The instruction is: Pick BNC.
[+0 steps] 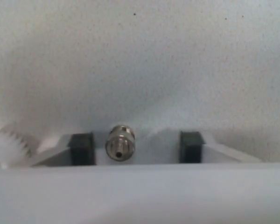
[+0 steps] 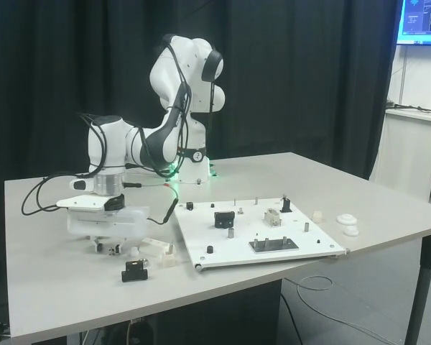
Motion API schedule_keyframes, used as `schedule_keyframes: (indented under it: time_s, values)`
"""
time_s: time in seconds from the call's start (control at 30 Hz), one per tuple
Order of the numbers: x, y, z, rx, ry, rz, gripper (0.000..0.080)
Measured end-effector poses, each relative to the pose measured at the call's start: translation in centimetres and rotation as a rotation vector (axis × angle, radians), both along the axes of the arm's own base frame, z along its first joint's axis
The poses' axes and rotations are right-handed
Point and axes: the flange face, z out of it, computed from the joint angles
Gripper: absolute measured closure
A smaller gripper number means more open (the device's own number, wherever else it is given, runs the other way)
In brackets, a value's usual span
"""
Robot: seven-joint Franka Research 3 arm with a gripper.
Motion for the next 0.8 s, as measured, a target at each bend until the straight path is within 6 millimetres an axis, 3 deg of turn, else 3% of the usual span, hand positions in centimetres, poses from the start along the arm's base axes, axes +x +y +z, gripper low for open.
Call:
schedule_keyframes:
  time_s: [0.13, 0.17, 0.33, 0.37, 0.8]
  values:
    - [0.07, 0.09, 0.07, 0.003, 0.0, 0.0, 0.0202]
    - [0.09, 0.11, 0.08, 0.004, 0.0, 0.001, 0.0552]
    - [0.21, 0.24, 0.11, 0.009, 0.001, 0.002, 0.0552]
    - [0.23, 0.27, 0.11, 0.01, 0.001, 0.003, 0.0684]
    - [0.94, 0.62, 0.88, 0.008, -0.011, 0.012, 0.0681]
